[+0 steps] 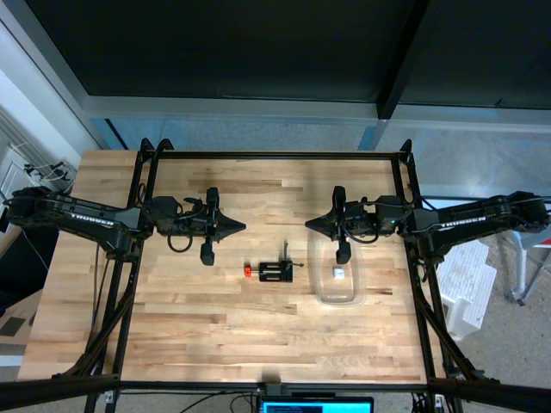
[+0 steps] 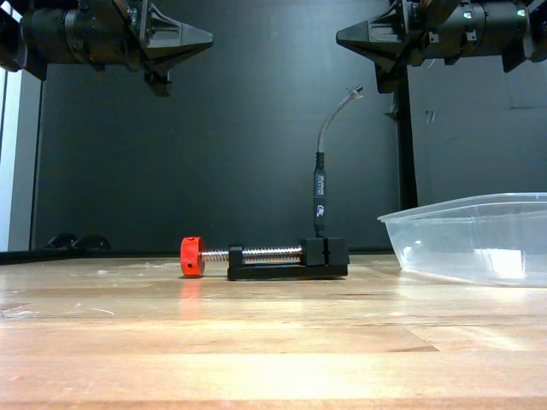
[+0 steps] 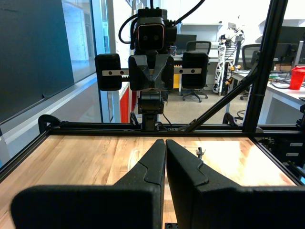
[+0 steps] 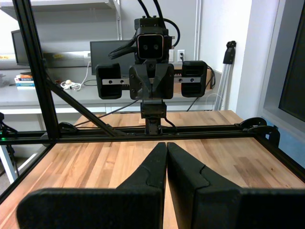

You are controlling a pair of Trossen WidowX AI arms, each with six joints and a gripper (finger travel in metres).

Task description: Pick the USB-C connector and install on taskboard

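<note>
Black wedge-shaped left gripper (image 1: 242,227) and right gripper (image 1: 309,224) hung pinched closed, high either side of the blocky black taskboard (image 1: 277,273) on the pale wood table (image 1: 172,310)

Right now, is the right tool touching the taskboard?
Apart. Low view shows the right tool hanging high, with a wide gap down to the taskboard; the left tool hangs just as high opposite it. Both are shut.

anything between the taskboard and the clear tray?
Only bare table between taskboard and tray, in high and low views. The left gripper and right gripper hover shut, farther back.
</note>
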